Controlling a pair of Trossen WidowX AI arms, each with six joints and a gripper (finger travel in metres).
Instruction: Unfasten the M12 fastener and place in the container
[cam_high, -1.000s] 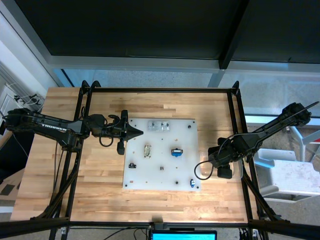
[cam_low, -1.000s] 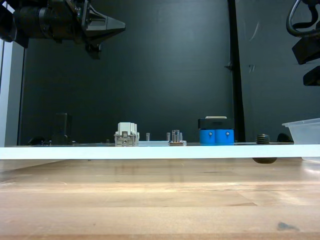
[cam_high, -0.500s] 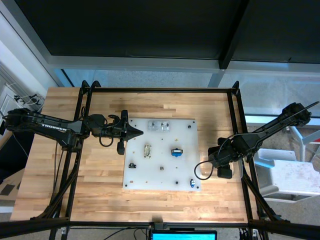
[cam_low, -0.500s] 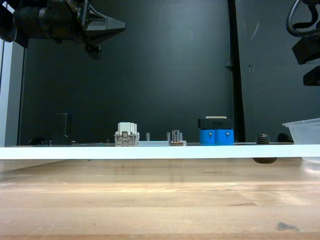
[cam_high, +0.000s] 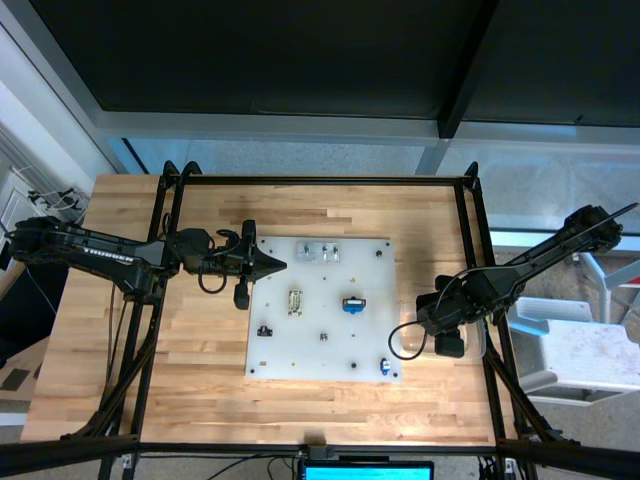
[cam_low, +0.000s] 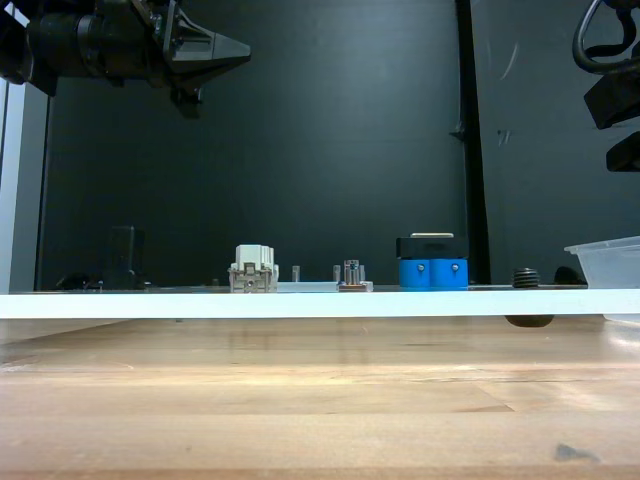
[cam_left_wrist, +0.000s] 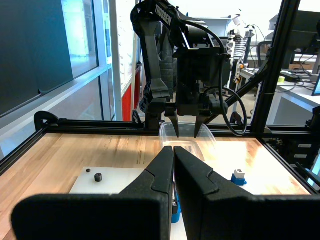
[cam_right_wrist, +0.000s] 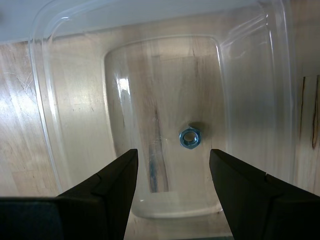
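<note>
Silver hex nut (cam_right_wrist: 190, 138) lies in the clear plastic tray (cam_right_wrist: 75, 100) under my right gripper's (cam_right_wrist: 172, 160) spread jaws. The left gripper (cam_left_wrist: 174, 150), jaws pressed together, hovers at the white board's (cam_high: 310, 350) left edge.

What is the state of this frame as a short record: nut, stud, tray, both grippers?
M12 nut: lies flat on the container floor, touching neither gripper
stud: bare, ribs showing, on the white board
right gripper: open, above the container, holding nothing
left gripper: shut, raised over the board's left edge, holding nothing
task: nut appears delivered
</note>
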